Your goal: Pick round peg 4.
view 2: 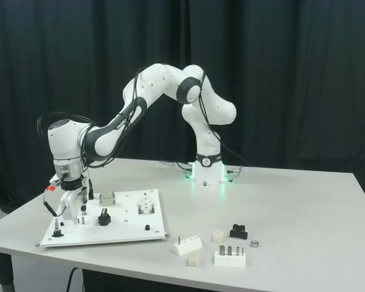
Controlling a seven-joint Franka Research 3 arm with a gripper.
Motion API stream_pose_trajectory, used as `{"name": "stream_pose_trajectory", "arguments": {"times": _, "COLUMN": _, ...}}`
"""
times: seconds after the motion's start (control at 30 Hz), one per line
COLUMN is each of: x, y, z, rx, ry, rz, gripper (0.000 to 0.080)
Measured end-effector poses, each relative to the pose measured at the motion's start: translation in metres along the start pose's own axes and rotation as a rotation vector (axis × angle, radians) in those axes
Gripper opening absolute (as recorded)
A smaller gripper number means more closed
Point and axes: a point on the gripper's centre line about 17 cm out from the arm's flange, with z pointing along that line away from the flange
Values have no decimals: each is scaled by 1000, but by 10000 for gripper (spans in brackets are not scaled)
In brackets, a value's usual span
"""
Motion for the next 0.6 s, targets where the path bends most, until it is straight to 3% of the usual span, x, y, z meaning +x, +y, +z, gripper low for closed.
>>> {"name": "stream_pose_trajectory", "arguments": {"times": 0.6, "x": 5, "y": 0, "z": -10, "rx": -21, "ry": 44, "rz": -4, "gripper": 798}}
